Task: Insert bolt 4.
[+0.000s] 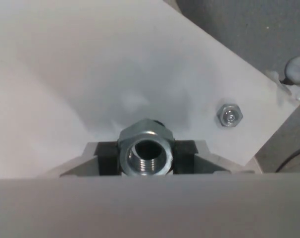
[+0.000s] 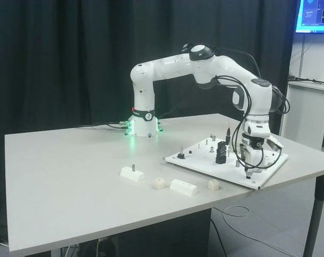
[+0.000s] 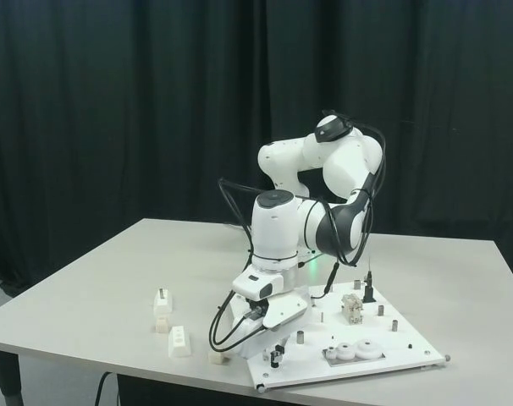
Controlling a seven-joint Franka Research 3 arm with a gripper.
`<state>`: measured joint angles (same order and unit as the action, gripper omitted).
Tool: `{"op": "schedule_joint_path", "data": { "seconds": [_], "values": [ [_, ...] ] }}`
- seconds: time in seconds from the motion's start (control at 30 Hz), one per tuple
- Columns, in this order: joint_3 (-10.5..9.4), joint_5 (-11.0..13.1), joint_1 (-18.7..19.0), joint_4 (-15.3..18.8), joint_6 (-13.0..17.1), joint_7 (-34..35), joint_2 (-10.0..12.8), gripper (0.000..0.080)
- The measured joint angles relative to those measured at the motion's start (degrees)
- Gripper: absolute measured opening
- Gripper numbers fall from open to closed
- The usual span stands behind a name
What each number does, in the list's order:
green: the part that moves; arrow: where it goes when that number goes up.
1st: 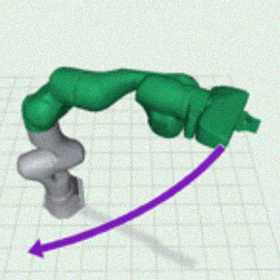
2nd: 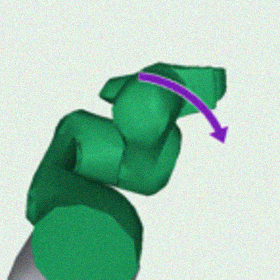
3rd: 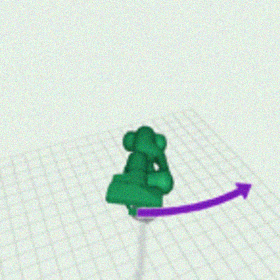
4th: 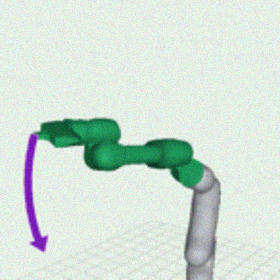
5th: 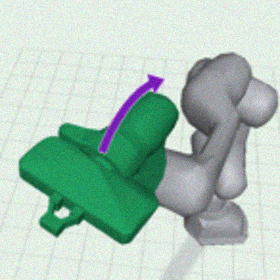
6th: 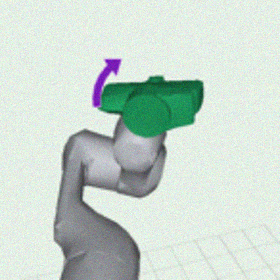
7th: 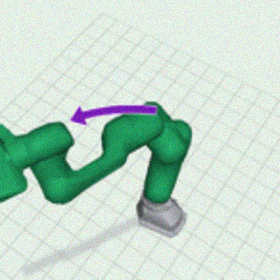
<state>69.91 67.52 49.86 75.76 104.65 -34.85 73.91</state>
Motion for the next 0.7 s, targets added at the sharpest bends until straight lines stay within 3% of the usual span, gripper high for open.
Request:
{"op": "schedule_joint_path", "data": {
  "seconds": [0.7],
  "values": [
    [-0.35, -1.5, 0.0, -0.2, 0.5, -0.6, 0.0, 0.0225]
  ]
}}
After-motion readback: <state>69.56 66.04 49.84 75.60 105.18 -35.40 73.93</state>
